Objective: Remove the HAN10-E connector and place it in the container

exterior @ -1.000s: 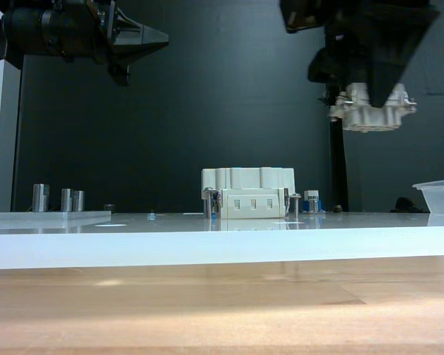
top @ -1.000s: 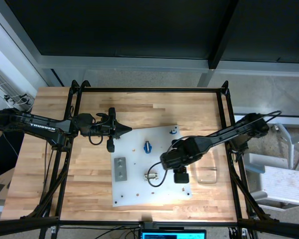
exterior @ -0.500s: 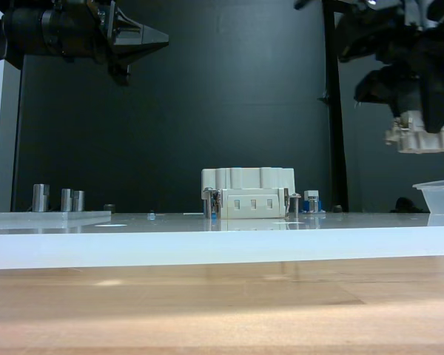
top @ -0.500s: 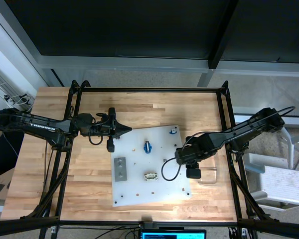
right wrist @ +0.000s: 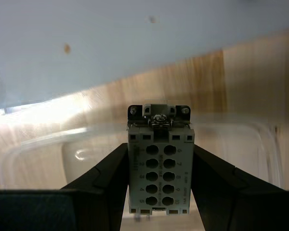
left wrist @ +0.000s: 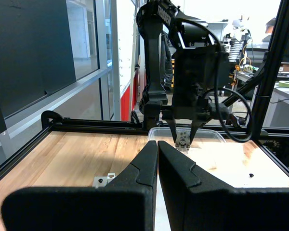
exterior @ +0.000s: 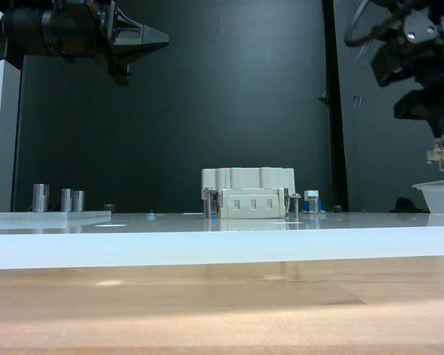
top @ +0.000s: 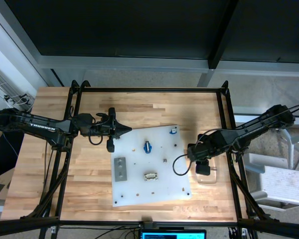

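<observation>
High view, right hand (top: 203,168) gripping connector (right wrist: 160,163) over container (top: 214,177), left hand (top: 125,130) aloft

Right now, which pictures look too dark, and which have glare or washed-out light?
Low view: the dark backdrop leaves the left gripper, parked high at the left, a silhouette. Left wrist view: bright background light washes out behind the dark right arm. Right wrist view: a bright patch glares on the wooden table by the container, under the HAN10-E connector held by the right gripper.

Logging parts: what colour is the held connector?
Connector: beige-grey, dark holes; right wrist view. Right gripper above container, left gripper parked left.
</observation>
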Controlling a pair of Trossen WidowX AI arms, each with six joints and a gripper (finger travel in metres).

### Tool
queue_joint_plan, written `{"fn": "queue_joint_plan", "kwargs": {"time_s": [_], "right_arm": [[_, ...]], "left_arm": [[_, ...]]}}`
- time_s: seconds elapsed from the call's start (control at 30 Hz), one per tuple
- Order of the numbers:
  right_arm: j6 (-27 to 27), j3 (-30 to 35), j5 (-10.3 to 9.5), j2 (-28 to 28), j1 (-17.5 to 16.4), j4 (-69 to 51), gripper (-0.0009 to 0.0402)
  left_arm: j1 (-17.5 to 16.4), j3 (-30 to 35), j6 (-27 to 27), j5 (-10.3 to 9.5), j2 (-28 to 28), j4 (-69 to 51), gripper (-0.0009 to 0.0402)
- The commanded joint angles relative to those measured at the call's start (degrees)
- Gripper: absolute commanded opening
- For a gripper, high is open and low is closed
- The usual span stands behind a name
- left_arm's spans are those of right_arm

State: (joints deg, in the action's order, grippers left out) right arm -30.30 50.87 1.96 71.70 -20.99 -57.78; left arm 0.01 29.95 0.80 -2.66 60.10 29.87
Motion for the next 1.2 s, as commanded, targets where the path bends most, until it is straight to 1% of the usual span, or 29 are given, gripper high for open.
{"fn": "queue_joint_plan", "kwargs": {"time_s": [0.03,0.17,0.4,0.5,0.7,1.0,1.2], "right_arm": [[-1.2,-2.3,0.04,-2.0,-0.2,0.2,0.0029],[-2.6,-4.7,0.02,-4.0,-0.5,0.3,0.0029],[-4.4,-7.8,0.00,-5.7,-1.7,0.6,0.0029],[-5.4,-8.8,0.00,-5.7,-1.9,1.7,0.0029],[-5.5,-10.9,-0.07,-5.7,-2.3,5.5,0.0029],[-5.9,-12.4,-0.07,-5.6,-3.6,6.3,0.0030],[-8.5,-14.2,-0.09,-5.6,-5.0,8.0,0.0029]], "left_arm": [[0.0,0.0,0.0,0.02,0.0,0.0,0.0000],[0.0,0.0,0.0,0.02,0.0,0.0,0.0000],[0.0,0.0,0.0,0.02,0.0,0.0,0.0000],[0.0,0.0,0.0,0.02,0.0,0.0,0.0000],[0.0,0.0,0.0,0.02,0.0,0.0,0.0000],[0.0,0.0,0.0,0.02,0.0,0.0,0.0000],[0.0,0.0,0.0,0.02,0.0,0.0,0.0000]]}}
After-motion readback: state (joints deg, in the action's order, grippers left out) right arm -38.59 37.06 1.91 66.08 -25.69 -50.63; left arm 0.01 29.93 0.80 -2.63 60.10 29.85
